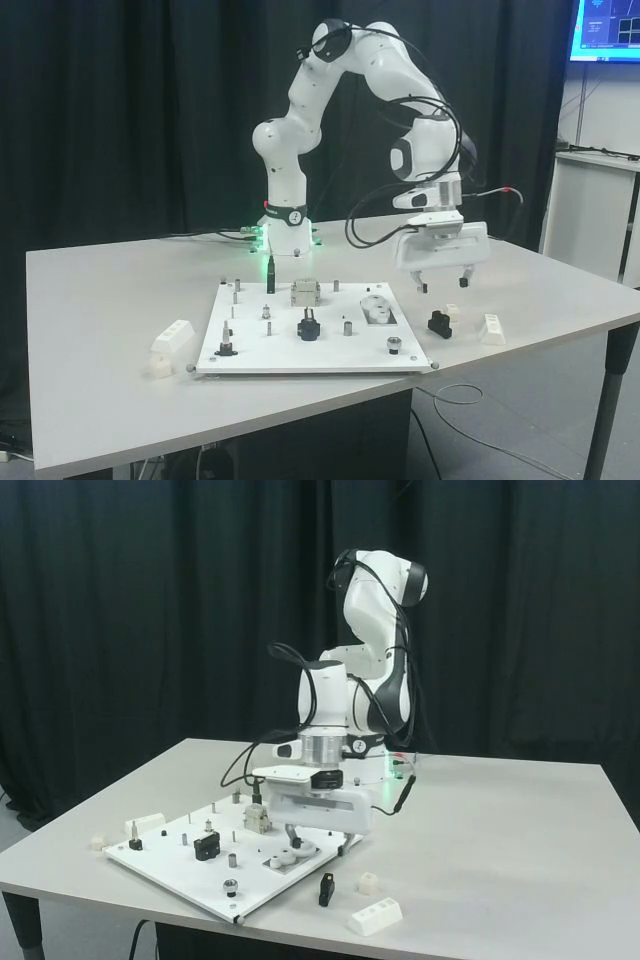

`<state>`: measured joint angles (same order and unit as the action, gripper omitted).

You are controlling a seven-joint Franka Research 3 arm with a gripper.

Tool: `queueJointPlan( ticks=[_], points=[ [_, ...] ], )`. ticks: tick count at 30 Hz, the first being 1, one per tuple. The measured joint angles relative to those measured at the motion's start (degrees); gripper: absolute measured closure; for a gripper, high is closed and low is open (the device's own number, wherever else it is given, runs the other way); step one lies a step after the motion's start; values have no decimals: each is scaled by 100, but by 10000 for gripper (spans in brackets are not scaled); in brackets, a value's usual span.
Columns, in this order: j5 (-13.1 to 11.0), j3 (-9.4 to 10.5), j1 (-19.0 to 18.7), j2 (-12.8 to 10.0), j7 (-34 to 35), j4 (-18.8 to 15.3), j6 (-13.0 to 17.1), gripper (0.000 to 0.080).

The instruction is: Remove medium gear.

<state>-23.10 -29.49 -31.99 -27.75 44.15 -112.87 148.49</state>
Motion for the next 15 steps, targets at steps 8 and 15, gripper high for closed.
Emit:
queueJointPlan(
  ticks=[8, 15],
  points=[
    [430, -156, 2, 62, 356, 32, -421, 3],
    [794, -226, 50, 114, 673, 23, -583, 3]
  ],
)
